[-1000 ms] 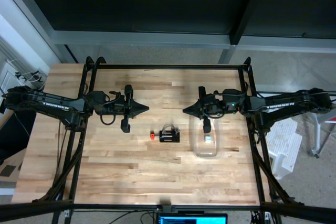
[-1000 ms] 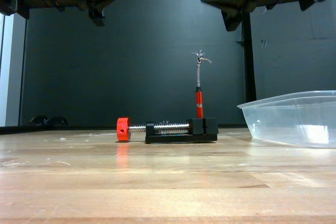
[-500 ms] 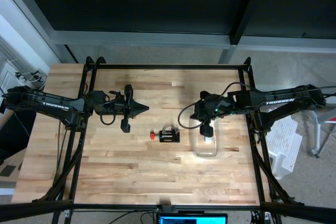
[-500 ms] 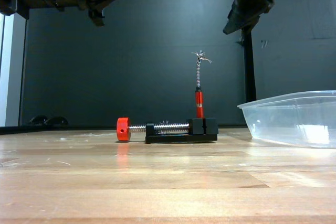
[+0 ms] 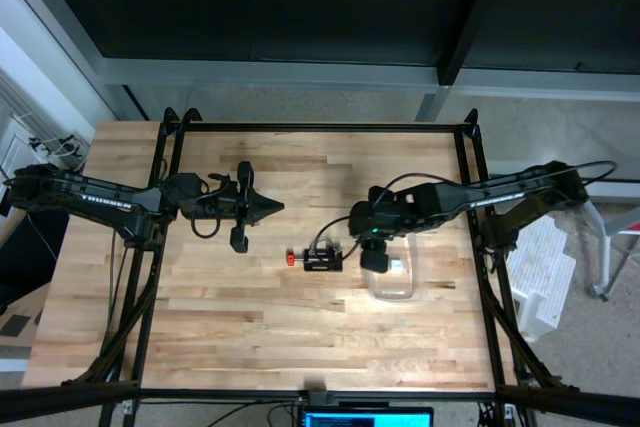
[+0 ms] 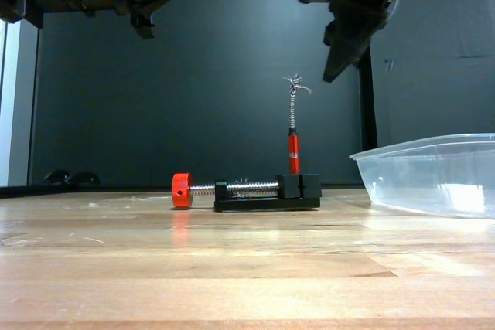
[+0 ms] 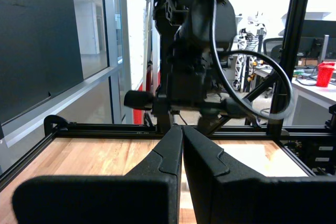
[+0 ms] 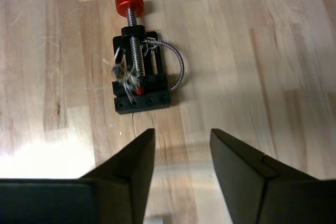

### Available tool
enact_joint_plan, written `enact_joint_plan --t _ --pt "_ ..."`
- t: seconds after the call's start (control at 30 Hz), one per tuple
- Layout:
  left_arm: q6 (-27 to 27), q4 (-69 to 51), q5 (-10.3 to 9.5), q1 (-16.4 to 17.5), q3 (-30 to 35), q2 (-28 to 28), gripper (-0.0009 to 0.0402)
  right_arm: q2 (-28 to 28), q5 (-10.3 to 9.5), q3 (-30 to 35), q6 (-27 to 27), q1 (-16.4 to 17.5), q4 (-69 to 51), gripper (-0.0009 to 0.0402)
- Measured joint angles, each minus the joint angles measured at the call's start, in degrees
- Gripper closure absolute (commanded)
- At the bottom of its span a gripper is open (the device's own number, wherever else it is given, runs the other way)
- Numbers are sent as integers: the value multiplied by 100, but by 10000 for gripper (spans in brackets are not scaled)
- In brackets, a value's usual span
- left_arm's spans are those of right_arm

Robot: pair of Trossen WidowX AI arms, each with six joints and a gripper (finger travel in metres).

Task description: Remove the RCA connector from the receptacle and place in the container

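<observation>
Right gripper [image 8: 182, 132] swung from over clear tray [image 5: 392, 290] toward frame centre, now tilted down above black clamp [image 5: 322, 260]; fingers apart, nothing held. Left gripper [image 7: 182, 128] parked upper left in low view, fingers pressed together. Red plug [image 6: 294, 152] stands upright in clamp, centre of low view, frayed wire tail [image 6: 293, 102] above it. Risks: fingers catch wire instead of plug body; off-axis pull drags clamp, likely loose on table; weak grip drops plug short of tray.
</observation>
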Motion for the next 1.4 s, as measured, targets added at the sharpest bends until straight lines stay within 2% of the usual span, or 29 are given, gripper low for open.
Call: enact_joint_plan --t 0.33,0.7,1.07,1.13,1.4 --pt "0 -2 0 0 0 0 393 1003 -17 664 7 173 -52 155" --pt "0 -2 0 0 0 0 393 1725 -31 1016 -186 229 -55 148" --pt "0 0 -2 0 0 0 393 2044 -85 968 -199 238 221 170" --pt "0 -2 0 0 0 0 393 2059 -151 962 -199 236 240 177" --pt "-2 0 0 0 0 0 393 2059 -168 831 -199 232 313 224"
